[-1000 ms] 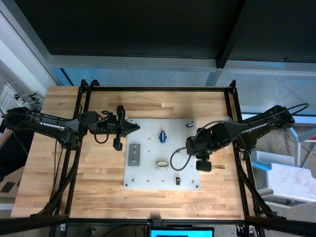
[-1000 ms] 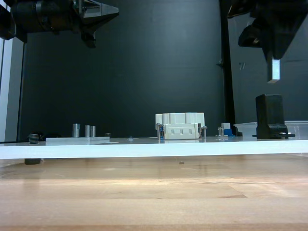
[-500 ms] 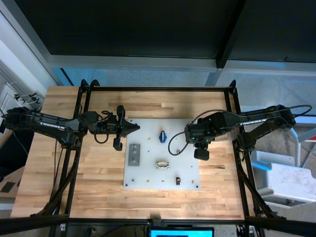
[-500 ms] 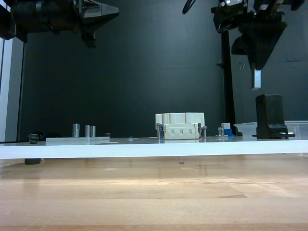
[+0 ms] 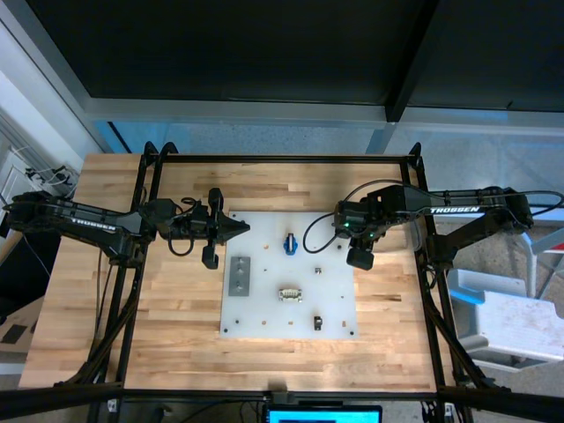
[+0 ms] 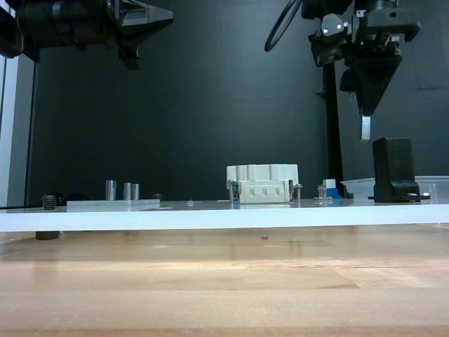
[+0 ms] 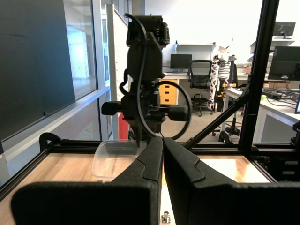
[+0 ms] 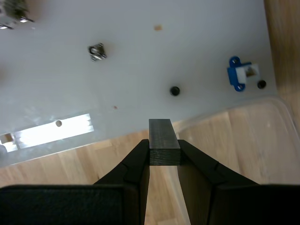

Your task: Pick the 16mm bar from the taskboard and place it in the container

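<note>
My right gripper (image 8: 164, 154) is shut on the 16mm bar (image 8: 163, 140), a short grey metal piece held between its fingertips. In the low view the bar (image 6: 365, 128) hangs well above the taskboard (image 6: 210, 214), under the right gripper (image 6: 365, 112). From above, the right gripper (image 5: 353, 233) hovers at the far right edge of the white taskboard (image 5: 264, 308). The clear container (image 8: 243, 136) lies just beyond that edge, beside the bar; it also shows as a see-through tub (image 7: 115, 157). My left gripper (image 5: 240, 227) is shut and parked high at the board's far left corner.
On the board stand a grey block (image 5: 240, 275), a blue knob (image 5: 290, 242), a white connector (image 5: 289, 293) and a small black part (image 5: 318, 322). A blue-and-white fitting (image 8: 240, 78) sits near the board's edge. A black frame (image 5: 282, 159) rings the table.
The right gripper has carried the bar from the board's right side toward its far right corner, next to the container. The left arm has not moved.
</note>
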